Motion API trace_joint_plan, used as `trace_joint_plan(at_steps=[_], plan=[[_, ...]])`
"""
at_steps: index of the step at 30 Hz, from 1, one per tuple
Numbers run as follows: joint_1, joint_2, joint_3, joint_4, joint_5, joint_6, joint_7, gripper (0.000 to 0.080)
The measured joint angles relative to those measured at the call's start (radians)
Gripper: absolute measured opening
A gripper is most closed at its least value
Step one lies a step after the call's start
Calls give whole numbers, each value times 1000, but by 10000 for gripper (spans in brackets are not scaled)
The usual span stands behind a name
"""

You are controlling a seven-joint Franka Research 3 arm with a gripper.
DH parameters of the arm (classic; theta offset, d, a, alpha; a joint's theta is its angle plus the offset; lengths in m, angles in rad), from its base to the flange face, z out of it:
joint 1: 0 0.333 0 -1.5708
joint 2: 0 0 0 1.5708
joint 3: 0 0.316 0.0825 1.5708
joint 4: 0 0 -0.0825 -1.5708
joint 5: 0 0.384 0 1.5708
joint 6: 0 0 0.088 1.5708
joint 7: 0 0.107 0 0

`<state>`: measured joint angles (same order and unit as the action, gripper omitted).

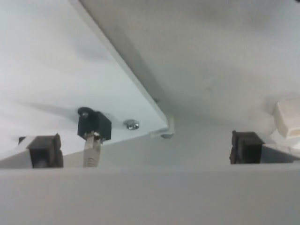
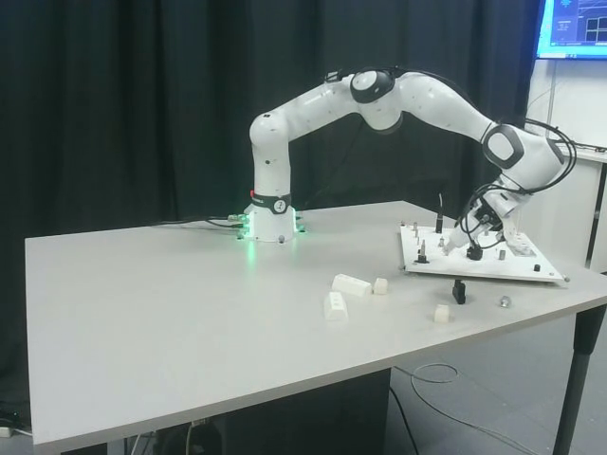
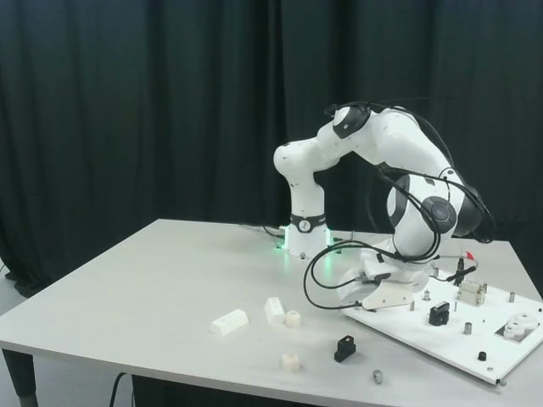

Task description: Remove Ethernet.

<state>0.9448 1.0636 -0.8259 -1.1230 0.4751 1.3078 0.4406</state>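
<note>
- I find the Ethernet plug [image 1: 92, 151] seated in a black socket block [image 1: 95, 124] near the corner of the white board [image 1: 51, 70]; being bolted down, the board should stay put while I pull.
- I have the arm [image 2: 417, 95] bent low over the board, presumably to line up on the plug.
- The claw [image 1: 145, 150] is spread wide, holding nothing. One fingertip [image 1: 45, 151] is just beside the plug, not touching; the other hangs over bare grey surface [image 1: 211, 56].
</note>
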Motion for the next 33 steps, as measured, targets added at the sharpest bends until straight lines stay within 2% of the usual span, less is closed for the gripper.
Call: trace_joint_plan(at_steps=[5, 10, 14, 19, 27, 30, 33], plan=[[41, 0, -51, -32, 30, 0, -35, 800], [93, 0, -119, -80, 73, 1, -104, 800], [145, 1, -187, -133, 113, 6, -174, 800], [227, 7, -291, -223, 168, 25, -257, 800], [367, 43, -461, -381, 257, 73, -390, 800], [412, 57, -508, -436, 280, 99, -432, 800], [450, 62, -538, -484, 294, 129, -471, 800]])
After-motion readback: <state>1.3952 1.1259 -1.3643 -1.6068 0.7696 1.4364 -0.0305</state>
